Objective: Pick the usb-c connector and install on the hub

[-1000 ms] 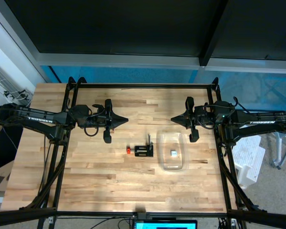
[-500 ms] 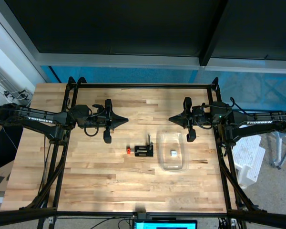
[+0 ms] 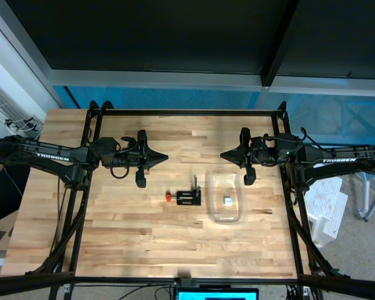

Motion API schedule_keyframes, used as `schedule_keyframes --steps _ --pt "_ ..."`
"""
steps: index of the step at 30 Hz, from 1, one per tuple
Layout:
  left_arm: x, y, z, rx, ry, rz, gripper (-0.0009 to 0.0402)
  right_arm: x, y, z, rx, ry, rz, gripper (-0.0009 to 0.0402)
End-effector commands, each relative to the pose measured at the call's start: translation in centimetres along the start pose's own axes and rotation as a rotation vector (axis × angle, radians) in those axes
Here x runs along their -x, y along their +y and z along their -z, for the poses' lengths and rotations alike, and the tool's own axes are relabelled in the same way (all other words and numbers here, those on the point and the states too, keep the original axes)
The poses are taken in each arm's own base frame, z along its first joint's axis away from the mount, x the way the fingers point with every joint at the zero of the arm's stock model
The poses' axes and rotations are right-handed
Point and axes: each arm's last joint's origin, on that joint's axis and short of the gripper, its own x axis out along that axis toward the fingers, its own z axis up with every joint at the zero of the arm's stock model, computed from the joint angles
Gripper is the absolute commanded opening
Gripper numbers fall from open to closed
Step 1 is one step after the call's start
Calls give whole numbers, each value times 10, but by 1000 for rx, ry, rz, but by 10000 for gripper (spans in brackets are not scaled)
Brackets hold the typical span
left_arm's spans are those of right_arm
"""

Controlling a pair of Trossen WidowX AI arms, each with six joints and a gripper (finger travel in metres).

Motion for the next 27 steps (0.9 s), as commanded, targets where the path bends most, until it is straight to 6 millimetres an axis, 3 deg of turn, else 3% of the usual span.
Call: schedule_keyframes --steps 1,27 --pt "0 0 0 0 -1 0 0 0 -1 -1 9 -6 32 0" --pt "0 0 0 0 -1 0 0 0 -1 -2 19 -16 21 0"
